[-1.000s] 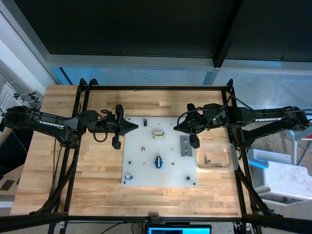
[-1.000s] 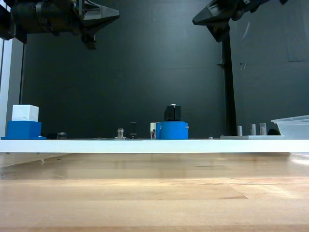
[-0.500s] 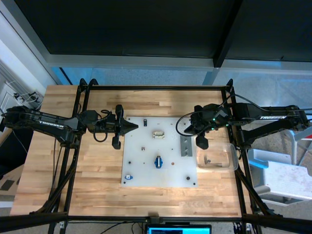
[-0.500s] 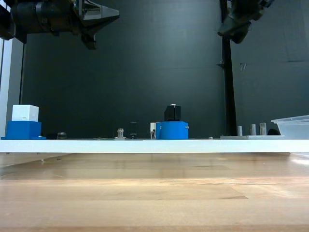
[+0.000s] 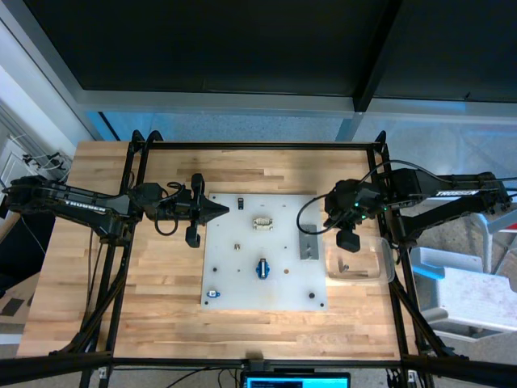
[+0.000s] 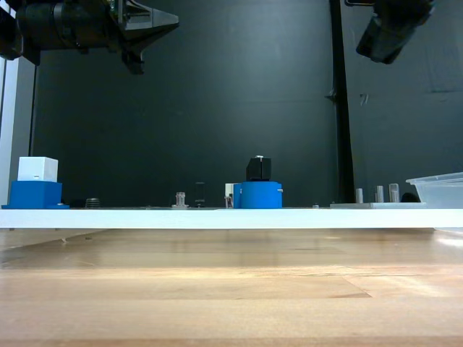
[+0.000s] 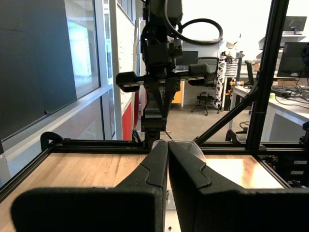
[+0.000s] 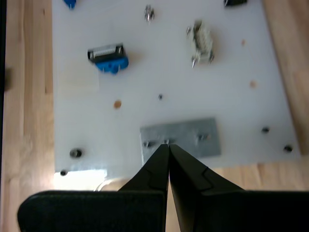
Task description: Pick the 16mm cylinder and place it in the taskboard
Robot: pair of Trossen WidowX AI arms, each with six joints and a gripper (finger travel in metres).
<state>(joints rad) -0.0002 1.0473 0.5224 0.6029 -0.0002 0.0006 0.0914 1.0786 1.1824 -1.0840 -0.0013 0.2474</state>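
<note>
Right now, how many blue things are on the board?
2: blue fitting at the board centre, small blue part at its front-left corner. Left tool hovers at its left edge; right tool above the bin.

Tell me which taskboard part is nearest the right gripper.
The grey block on the right edge of the taskboard; the shut right gripper hangs just outside it. The shut left gripper hangs at the left edge.

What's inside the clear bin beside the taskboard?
One small dark piece, probably the 16mm cylinder. The right gripper, shut, covers the bin's far-left corner; left gripper, shut, hangs over taskboard's left edge.
</note>
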